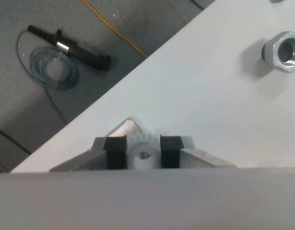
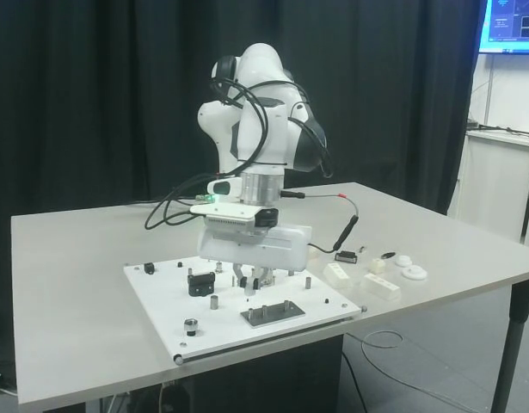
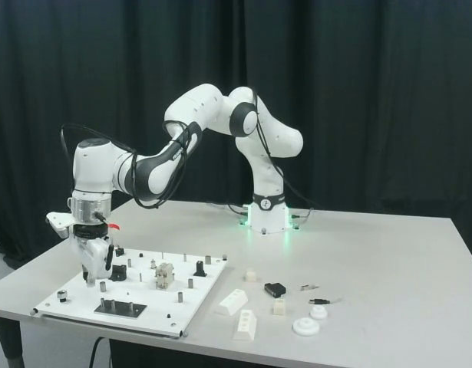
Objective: Place small gear.
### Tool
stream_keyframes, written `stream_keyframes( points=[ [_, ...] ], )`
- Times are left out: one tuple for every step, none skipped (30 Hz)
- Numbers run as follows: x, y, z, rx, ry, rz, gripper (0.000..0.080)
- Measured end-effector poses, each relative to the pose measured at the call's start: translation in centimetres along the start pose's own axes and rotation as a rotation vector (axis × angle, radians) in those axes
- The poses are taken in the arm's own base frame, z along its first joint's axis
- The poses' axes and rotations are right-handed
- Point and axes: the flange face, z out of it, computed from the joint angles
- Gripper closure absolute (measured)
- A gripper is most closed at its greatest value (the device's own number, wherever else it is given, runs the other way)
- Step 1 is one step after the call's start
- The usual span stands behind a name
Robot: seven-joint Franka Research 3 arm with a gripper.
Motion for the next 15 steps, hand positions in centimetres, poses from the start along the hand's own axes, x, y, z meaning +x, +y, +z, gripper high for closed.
stream_keyframes(
  points=[
    [0.0, 0.0, 0.0, -0.001, -0.001, -0.005, 0.066],
    [-0.1, 0.0, 0.0, -0.003, -0.002, -0.012, 0.066],
    [-0.1, 0.0, 0.0, -0.006, -0.004, -0.022, 0.066],
    [-0.2, 0.0, 0.1, -0.008, -0.006, -0.032, 0.066],
    [-0.3, 0.0, 0.1, -0.011, -0.008, -0.044, 0.066],
    [-0.5, 0.0, 0.1, -0.015, -0.01, -0.056, 0.066],
    [-0.6, -0.1, 0.1, -0.019, -0.014, -0.066, 0.066],
    [-0.8, -0.1, 0.1, -0.024, -0.017, -0.078, 0.066],
    [-1.1, -0.2, 0.1, -0.027, -0.02, -0.093, 0.066],
    [-1.3, -0.2, 0.1, -0.031, -0.024, -0.11, 0.066],
    [-1.6, -0.3, 0.1, -0.035, -0.027, -0.129, 0.066],
    [-2.0, -0.4, 0.1, -0.038, -0.031, -0.15, 0.066],
    [-2.3, -0.6, 0.0, -0.042, -0.035, -0.166, 0.066],
    [-2.7, -0.7, 0.0, -0.047, -0.04, -0.181, 0.066],
    [-3.1, -0.8, 0.0, -0.053, -0.044, -0.193, 0.066]
  ],
)
